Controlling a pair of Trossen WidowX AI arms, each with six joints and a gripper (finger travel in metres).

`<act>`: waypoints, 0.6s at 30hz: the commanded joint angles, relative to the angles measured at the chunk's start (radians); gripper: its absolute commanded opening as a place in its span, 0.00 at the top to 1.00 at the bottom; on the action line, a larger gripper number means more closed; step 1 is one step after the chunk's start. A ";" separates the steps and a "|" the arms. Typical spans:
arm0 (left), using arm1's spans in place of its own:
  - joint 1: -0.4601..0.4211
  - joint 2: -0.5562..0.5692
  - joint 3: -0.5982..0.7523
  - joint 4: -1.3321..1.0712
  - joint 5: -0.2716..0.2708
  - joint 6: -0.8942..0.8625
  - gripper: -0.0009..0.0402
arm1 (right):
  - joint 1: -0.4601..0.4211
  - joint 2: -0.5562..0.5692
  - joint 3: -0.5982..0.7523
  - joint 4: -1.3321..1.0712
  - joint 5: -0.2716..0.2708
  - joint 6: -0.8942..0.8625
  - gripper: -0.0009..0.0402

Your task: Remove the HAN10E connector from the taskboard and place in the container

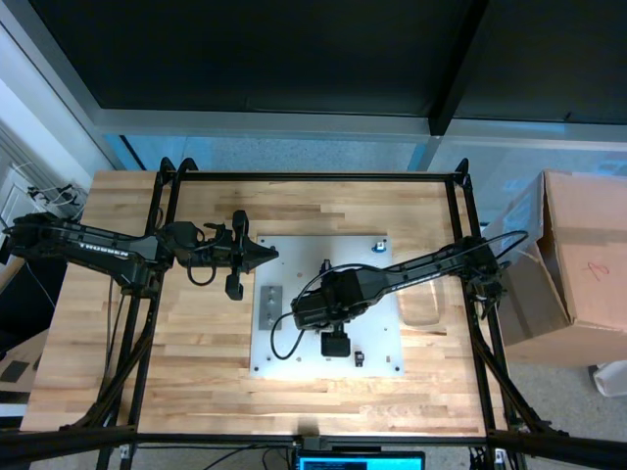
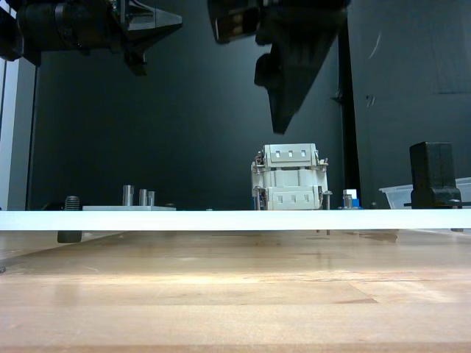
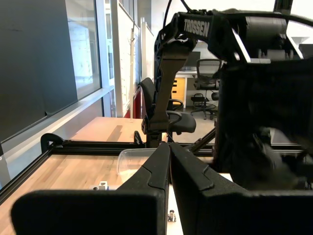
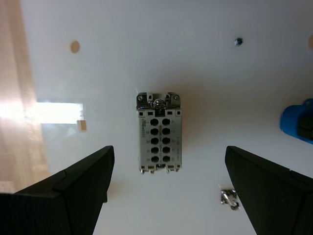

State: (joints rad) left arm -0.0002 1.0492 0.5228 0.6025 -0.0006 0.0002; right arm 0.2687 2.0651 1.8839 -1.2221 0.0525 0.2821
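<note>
**HAN10E connector (image 4: 158,132) seated beneath the released right end effector (image 4: 168,151)**

We see the connector standing in its seat on the taskboard (image 4: 205,73), directly under the right end effector, whose fingers are spread wide to either side without touching it. Our left end effector (image 3: 169,147) is clenched on nothing, raised above the worktop (image 1: 196,343), well apart from the connector.

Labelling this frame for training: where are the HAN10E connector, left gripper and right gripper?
HAN10E connector (image 4: 158,133): right wrist view, pin face; seated on board (image 4: 220,88).
right gripper (image 4: 168,156): right wrist view, midway between open fingertips, above connector.
left gripper (image 3: 169,145): left wrist view, shut fingertips, above board's left edge.
</note>
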 commanded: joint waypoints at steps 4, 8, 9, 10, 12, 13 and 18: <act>0.000 0.000 0.000 0.000 0.000 0.000 0.98 | 0.003 0.037 -0.003 0.011 -0.002 -0.009 0.20; 0.000 0.000 0.000 0.000 0.000 0.000 0.98 | 0.003 0.037 -0.021 0.036 -0.002 -0.027 0.20; 0.000 0.000 0.000 0.000 0.000 0.000 0.98 | 0.003 0.037 -0.024 0.039 -0.002 -0.029 0.20; 0.000 0.000 0.000 0.000 0.000 0.000 0.98 | 0.003 0.037 -0.025 0.039 -0.002 -0.029 0.20; 0.000 0.000 0.000 0.000 0.000 0.000 0.98 | 0.002 0.039 -0.033 0.048 -0.001 -0.031 0.20; 0.000 0.000 0.000 0.000 0.000 0.000 0.98 | 0.002 0.039 -0.038 0.055 -0.002 -0.032 0.20; 0.000 0.000 0.000 0.000 0.000 0.000 0.98 | 0.001 0.039 -0.063 0.080 -0.003 -0.040 0.20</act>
State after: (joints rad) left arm -0.0002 1.0492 0.5224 0.6025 -0.0006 -0.0002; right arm 0.2707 2.1048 1.8294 -1.1515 0.0494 0.2436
